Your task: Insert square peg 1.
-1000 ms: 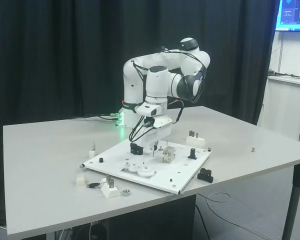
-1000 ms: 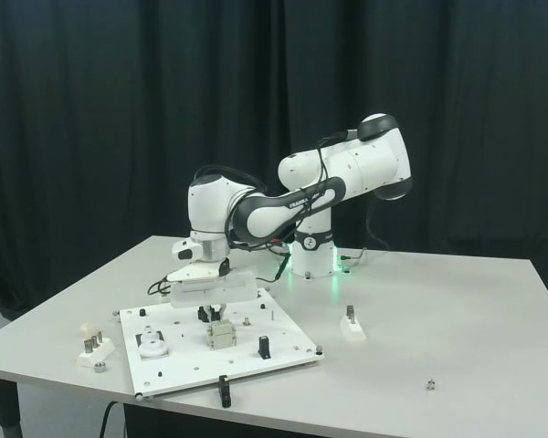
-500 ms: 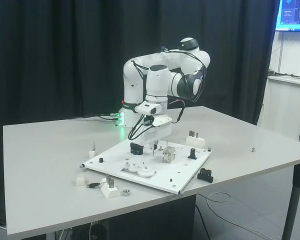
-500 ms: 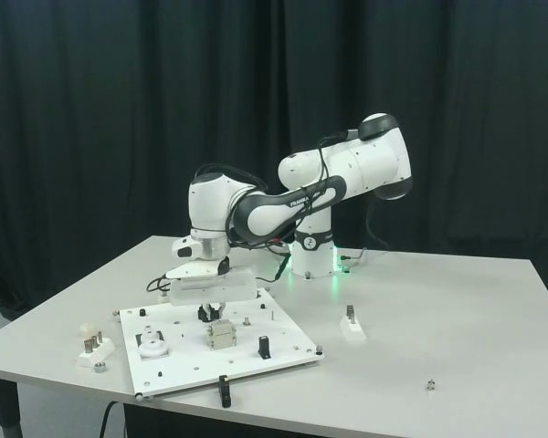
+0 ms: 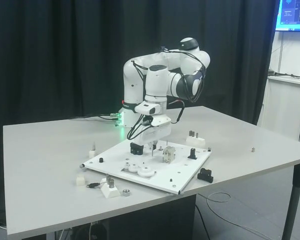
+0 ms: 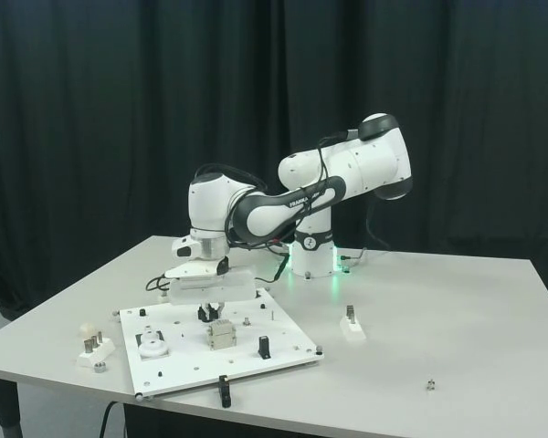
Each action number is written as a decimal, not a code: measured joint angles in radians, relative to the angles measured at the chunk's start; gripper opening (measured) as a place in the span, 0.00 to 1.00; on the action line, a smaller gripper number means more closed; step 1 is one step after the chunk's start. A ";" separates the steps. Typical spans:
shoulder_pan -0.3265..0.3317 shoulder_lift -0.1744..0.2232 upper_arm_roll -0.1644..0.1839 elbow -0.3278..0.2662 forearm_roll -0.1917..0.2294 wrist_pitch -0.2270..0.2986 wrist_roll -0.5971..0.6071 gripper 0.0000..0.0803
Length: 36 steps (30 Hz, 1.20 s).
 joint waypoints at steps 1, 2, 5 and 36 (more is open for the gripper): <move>0.000 0.000 0.000 0.000 0.000 0.000 0.000 0.03; 0.000 0.000 0.001 0.000 0.001 0.000 0.001 0.03; 0.000 0.000 0.003 0.000 0.002 0.001 0.003 0.03; -0.006 0.002 0.043 -0.006 0.035 0.047 0.006 0.03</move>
